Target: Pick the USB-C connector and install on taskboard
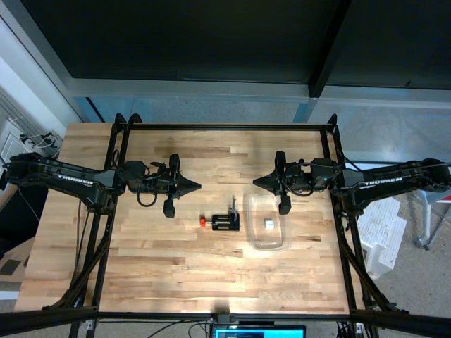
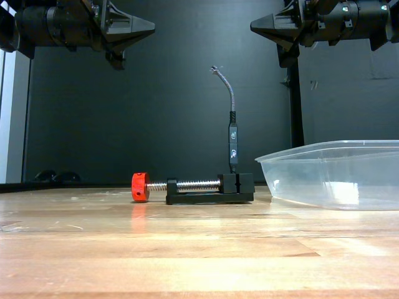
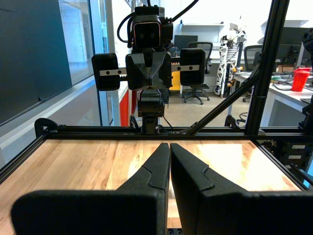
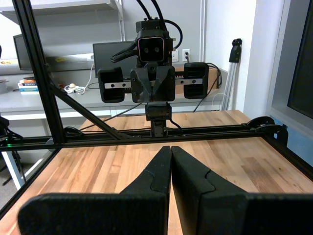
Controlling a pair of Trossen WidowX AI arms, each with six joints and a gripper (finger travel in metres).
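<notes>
Above the table, the fingertips of the left gripper (image 3: 169,147) and the right gripper (image 4: 171,148) are pressing together, grasping nothing, as the 2 arms are hovering high and facing each other. Below, the USB-C connector (image 2: 232,140), apparently the dark grey piece, is standing upright on the taskboard (image 2: 237,185), near the clear tray (image 2: 324,180). A reaching arm should be parting its fingers first, then descending squarely over the piece.

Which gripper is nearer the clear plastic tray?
Right. The right gripper hovers near the far edge of the clear tray; the left gripper hovers beyond the taskboard, farther away.
</notes>
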